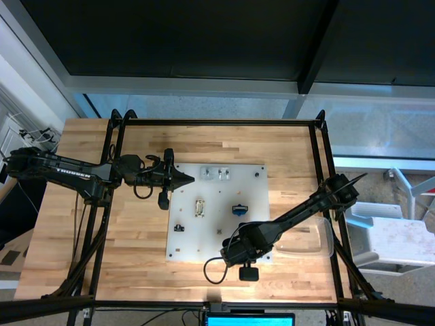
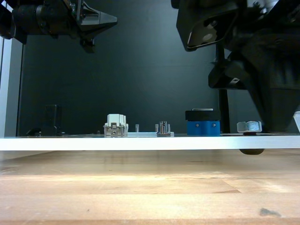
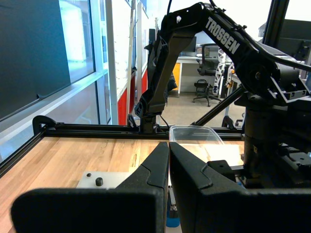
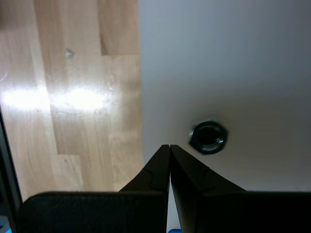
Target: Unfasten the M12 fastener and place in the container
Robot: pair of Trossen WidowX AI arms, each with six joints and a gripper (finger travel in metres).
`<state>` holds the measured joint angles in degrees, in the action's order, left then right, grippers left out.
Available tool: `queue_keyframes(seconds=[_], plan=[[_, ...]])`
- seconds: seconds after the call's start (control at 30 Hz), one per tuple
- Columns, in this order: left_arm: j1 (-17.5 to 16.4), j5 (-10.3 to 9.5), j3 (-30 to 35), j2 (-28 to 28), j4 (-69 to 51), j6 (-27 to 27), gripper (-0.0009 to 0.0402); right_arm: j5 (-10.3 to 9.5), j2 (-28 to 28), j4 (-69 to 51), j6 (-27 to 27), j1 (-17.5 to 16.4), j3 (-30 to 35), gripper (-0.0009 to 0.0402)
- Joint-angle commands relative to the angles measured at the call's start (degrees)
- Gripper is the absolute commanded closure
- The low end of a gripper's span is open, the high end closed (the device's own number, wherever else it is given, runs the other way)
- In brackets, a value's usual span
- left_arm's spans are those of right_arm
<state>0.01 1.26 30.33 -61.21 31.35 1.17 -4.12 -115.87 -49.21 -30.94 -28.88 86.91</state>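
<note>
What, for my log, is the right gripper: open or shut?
Shut, empty: right gripper tips meet beside the nut. Left gripper, shut, hangs over the board's left edge.

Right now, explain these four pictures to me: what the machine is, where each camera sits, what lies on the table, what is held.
A black robotic left arm and right arm stand at a wooden table's edges. One picture looks down from above, one level along the table top, one from a camera on each arm. On the table lie a white square board of small parts and a shallow clear plastic tray. The left gripper hangs above the board's far left, jaws shut, empty. The right gripper points down at the near right, jaws shut on nothing, beside a small silver hexagonal nut standing on the board, not in the tray.
</note>
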Motion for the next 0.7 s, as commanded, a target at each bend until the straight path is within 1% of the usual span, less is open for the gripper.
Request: queue_keyframes(seconds=[0.03,0.07,0.1,0.13,0.17,0.23,0.27,0.3,0.37,0.5,0.63,0.7], plan=[[0.00,0.00,0.00,0.00,0.02,0.00,0.0393,0.09,0.17,-0.28,0.46,0.02,0.00,0.0393],[0.00,0.00,0.00,0.00,0.02,0.00,0.0393,0.33,0.20,-0.55,0.55,0.02,0.00,0.0393],[0.00,0.00,0.00,0.00,0.02,0.00,0.0393,1.33,0.37,-1.01,0.52,0.02,0.00,0.0393],[0.00,0.00,0.00,0.00,0.02,0.00,0.0393,3.41,0.44,-1.51,0.24,0.02,0.00,0.0393],[0.00,0.00,0.00,0.00,0.02,0.00,0.0393,6.75,0.74,-2.25,-0.72,0.00,0.00,0.0393],[0.00,0.00,0.00,0.00,0.02,0.00,0.0393,16.09,1.18,-5.44,-5.62,0.00,0.39,0.0393],[0.00,0.00,0.00,0.00,0.02,0.00,0.0393,19.08,1.60,-7.10,-6.97,-0.02,0.79,0.0393],[-0.02,0.00,0.00,0.00,0.02,0.00,0.0393,20.13,1.88,-8.22,-6.91,0.00,1.07,0.0393],[0.00,0.00,0.00,0.00,0.02,0.00,0.0393,20.68,2.19,-9.55,-6.10,0.00,1.57,0.0393],[0.00,0.00,0.00,0.00,0.02,0.00,0.0393,20.33,2.45,-10.29,-6.14,-0.02,1.62,0.0393],[0.00,0.00,0.00,0.00,0.00,0.00,0.0393,17.33,2.84,-10.19,-6.16,-0.02,1.68,0.0393],[0.00,0.00,0.00,0.00,0.02,0.00,0.0393,14.62,3.02,-10.25,-6.12,-0.04,2.12,0.0393]])
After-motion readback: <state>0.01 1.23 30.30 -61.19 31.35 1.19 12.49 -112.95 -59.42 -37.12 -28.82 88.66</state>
